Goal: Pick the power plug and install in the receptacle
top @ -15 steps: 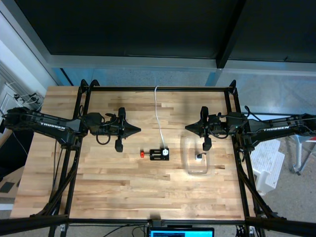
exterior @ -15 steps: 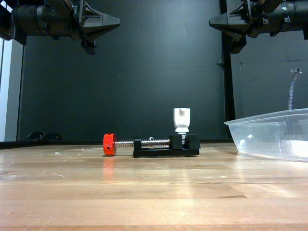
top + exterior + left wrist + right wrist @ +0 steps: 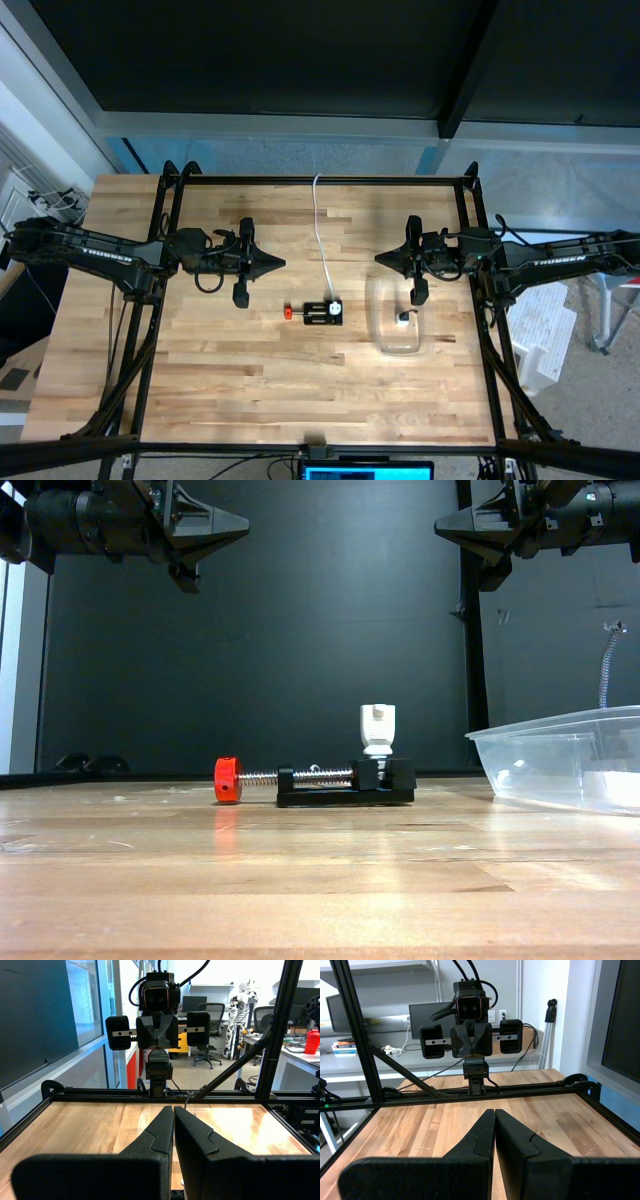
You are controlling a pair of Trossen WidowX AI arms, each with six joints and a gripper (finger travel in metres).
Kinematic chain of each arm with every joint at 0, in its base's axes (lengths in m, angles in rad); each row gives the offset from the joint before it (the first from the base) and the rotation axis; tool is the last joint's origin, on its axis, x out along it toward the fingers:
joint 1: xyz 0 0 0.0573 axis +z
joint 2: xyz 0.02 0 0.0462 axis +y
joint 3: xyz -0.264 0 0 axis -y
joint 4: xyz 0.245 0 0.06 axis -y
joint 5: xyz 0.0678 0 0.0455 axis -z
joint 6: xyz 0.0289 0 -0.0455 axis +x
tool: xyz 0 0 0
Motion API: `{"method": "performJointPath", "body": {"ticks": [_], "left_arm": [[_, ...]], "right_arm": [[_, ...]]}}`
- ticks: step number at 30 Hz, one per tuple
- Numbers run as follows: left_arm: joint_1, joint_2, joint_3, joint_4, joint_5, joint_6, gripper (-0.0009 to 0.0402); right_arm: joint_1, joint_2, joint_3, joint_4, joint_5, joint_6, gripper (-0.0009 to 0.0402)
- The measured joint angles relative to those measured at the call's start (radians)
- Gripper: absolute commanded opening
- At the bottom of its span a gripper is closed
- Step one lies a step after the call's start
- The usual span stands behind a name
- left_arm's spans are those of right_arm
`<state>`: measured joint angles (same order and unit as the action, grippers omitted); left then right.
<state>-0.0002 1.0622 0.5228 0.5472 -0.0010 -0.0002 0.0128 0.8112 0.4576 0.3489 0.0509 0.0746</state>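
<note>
From above, the left gripper (image 3: pixel 278 264) and right gripper (image 3: pixel 380 259) hover well over the table (image 3: pixel 200 380), tips facing each other. The plug (image 3: pixel 407 313) lies in the tray (image 3: pixel 384 345), just beside a white cube (image 3: pixel 401 321), below and near the right gripper. It is a tiny black body, far smaller than the fingers. The likely failure is a grab that takes the cube along with it or in its place, or that pushes the plug against the tray wall. The tray looks light and may slide under a glancing touch. The receptacle (image 3: pixel 335 308) is a small white face at the end of the cable (image 3: pixel 322 235), held in the vise (image 3: pixel 318 312), well apart from the plug. If the plug sits tilted in the grip, it would probably jam at that small face.

From table height, the receptacle stands upright above the vise, with the knob (image 3: pixel 227 779) at the left. Both grippers hang high above it. I cannot make out the plug through the tray wall here, so its pose is unsure; a descent judged from this view could miss it.

In the left wrist view, the left gripper's fingers (image 3: pixel 161 1125) are pressed together and hold nothing.

The right wrist view shows the same: fingers (image 3: pixel 482 1127) together, empty. They must part before any pick, or they will only knock the plug aside.
</note>
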Motion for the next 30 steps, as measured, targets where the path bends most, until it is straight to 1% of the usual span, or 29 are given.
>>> {"method": "performJointPath", "body": {"ticks": [3, 6, 12, 13, 15, 17, 23, 28, 30], "left_arm": [[0.0, 0.0, 0.0, 0.0, 0.0, 0.0, 0.0], [0.0, 0.0, 0.0, 0.0, 0.0, 0.0, 0.0], [0.0, 0.0, 0.0, 0.0, 0.0, 0.0, 0.0], [0.0, 0.0, 0.0, 0.0, 0.0, 0.0, 0.0], [0.0, 0.0, 0.0, 0.0, 0.0, 0.0, 0.0], [0.0, 0.0, 0.0, 0.0, 0.0, 0.0, 0.0], [0.0, 0.0, 0.0, 0.0, 0.0, 0.0, 0.0], [0.0, 0.0, 0.0, 0.0, 0.0, 0.0, 0.0], [0.0, 0.0, 0.0, 0.0, 0.0, 0.0, 0.0]], "right_arm": [[0.001, -0.007, 0.002, -0.006, -0.001, 0.006, 0.0], [0.003, -0.033, 0.024, -0.081, -0.002, 0.005, 0.0], [0.009, -0.092, 0.138, -0.448, -0.002, -0.008, 0.0], [0.012, -0.099, 0.157, -0.499, -0.005, -0.008, 0.0], [0.018, -0.105, 0.194, -0.604, -0.022, -0.011, 0.0], [0.027, -0.105, 0.23, -0.696, -0.028, -0.013, 0.0], [0.064, -0.105, 0.312, -0.925, -0.025, -0.021, 0.0], [0.09, -0.103, 0.36, -1.11, 0.006, -0.008, 0.0], [0.099, -0.103, 0.372, -1.173, 0.009, 0.003, 0.0]]}}
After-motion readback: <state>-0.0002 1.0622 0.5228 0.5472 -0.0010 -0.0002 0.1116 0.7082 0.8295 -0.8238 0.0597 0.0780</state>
